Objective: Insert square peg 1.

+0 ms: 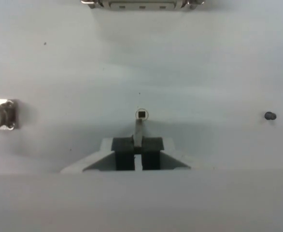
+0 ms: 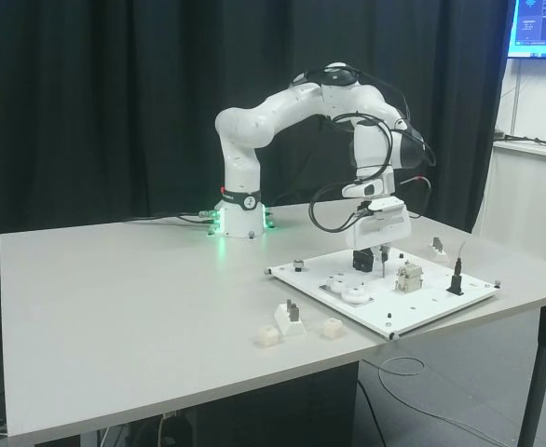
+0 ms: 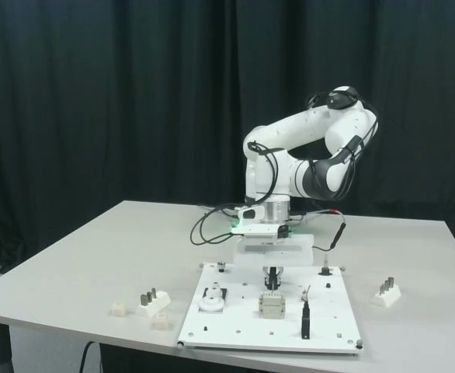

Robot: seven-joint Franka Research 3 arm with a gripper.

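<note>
Board (image 3: 235, 322) on table (image 3: 95, 256); gripper (image 3: 272, 281) above board, holding peg (image 1: 138, 133).

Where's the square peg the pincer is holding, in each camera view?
Wrist view: square peg mid-frame, between the black fingers, its tip at the hole.
First room view: under the pincer, above the white board, barely visible.
Second room view: under the pincer, likewise.
Shared landmark: the white board.

A lab: black curtains (image 3: 134, 101) behind a grey table (image 2: 115, 307).
</note>
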